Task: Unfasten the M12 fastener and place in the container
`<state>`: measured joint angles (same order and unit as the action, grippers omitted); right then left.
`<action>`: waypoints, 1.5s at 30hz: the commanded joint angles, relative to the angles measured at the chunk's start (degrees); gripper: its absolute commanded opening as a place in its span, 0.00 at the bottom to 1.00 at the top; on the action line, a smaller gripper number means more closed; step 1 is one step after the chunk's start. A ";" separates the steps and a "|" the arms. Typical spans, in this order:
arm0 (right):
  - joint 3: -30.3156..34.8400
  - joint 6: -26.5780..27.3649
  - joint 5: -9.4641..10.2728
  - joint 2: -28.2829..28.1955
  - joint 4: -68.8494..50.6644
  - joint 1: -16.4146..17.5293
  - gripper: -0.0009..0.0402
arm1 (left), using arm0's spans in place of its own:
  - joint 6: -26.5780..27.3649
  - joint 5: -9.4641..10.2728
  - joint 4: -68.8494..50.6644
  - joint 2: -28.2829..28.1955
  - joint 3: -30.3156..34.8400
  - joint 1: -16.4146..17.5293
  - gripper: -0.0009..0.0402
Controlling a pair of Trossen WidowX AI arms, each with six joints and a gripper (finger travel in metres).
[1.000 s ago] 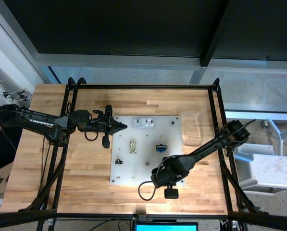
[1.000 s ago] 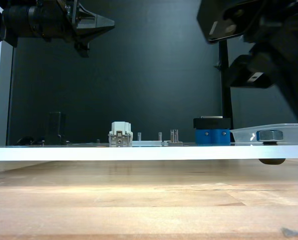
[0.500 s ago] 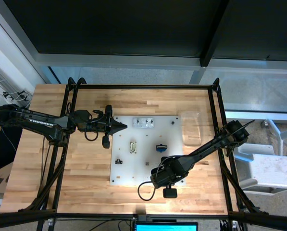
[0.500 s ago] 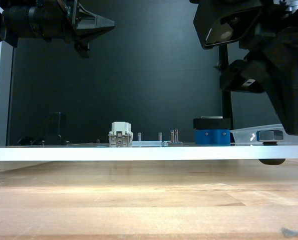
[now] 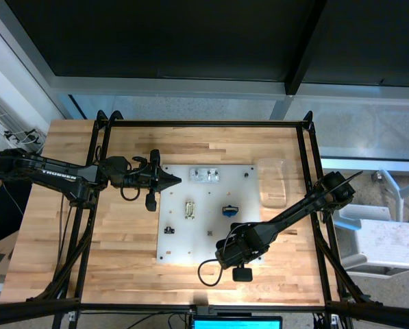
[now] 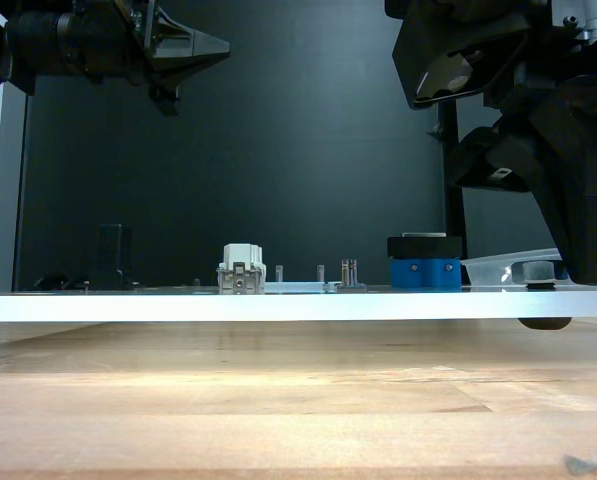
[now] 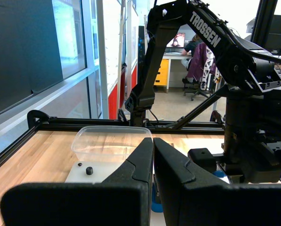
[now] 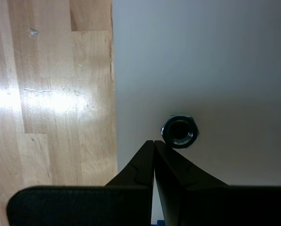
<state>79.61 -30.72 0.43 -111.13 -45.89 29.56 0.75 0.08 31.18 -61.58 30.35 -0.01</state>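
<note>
— How many grippers, and where?

— Two. First the left gripper [image 5: 175,180]: high above the far left edge of the white board [image 5: 190,243], pointing inward, fingers [image 7: 135,160] pressed together on nothing. Then the right gripper [image 8: 153,141]: low at the board's near right edge, pointing straight down, tips pressed together as well, pinching nothing.

— Count of nuts?

— One M12 fastener [image 8: 179,131], six-sided with a dark bore. Seen from the right wrist, flat over the white board, just beside the closed right tips and not between them. In the low view, raised a little on a dark stub, so on its stud, and partly hidden behind the right gripper.

— Tubs?

— One container [image 5: 273,182], clear, rounded at the corners, beside the board's far right edge. Well apart from the nut and from both grippers.

— Other parts on the board?

— One blue connector [image 5: 229,210] with a black top, right of mid-board. One white connector [image 5: 189,209] near the middle. One small black post [image 7: 89,170] at the far right corner, close to the tub.
</note>
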 commanded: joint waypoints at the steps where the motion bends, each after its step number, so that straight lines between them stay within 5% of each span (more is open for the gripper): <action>1: 0.02 -0.17 -0.83 0.02 -0.07 -0.07 0.02 | 0.00 -0.02 0.00 -0.02 0.02 0.00 0.02; 10: 0.02 -0.11 -1.55 0.02 -0.57 -0.07 0.02 | 0.00 -0.02 0.00 -0.02 0.02 0.00 0.02; 14: 0.52 -3.96 -12.68 0.57 -5.38 -0.04 0.02 | 0.00 -0.02 0.00 -0.02 0.02 0.00 0.02; 18: 0.92 -3.91 -12.85 1.22 -7.19 -0.07 0.02 | 0.00 -0.02 0.00 -0.02 0.02 0.00 0.02; 24: 0.92 -3.82 -10.51 1.88 -7.37 -0.07 0.02 | 0.00 -0.02 0.00 -0.02 0.02 0.00 0.02; 34: 2.47 -2.67 4.07 2.40 -5.18 -0.04 0.02 | 0.00 -0.02 0.00 -0.02 0.02 0.00 0.02; 45: 2.27 -0.90 2.99 -0.42 -1.64 -0.09 0.02 | 0.00 -0.02 0.00 -0.02 0.02 0.00 0.02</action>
<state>81.95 -31.83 3.77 -111.18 -47.51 29.41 0.75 0.08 31.16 -61.58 30.35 -0.01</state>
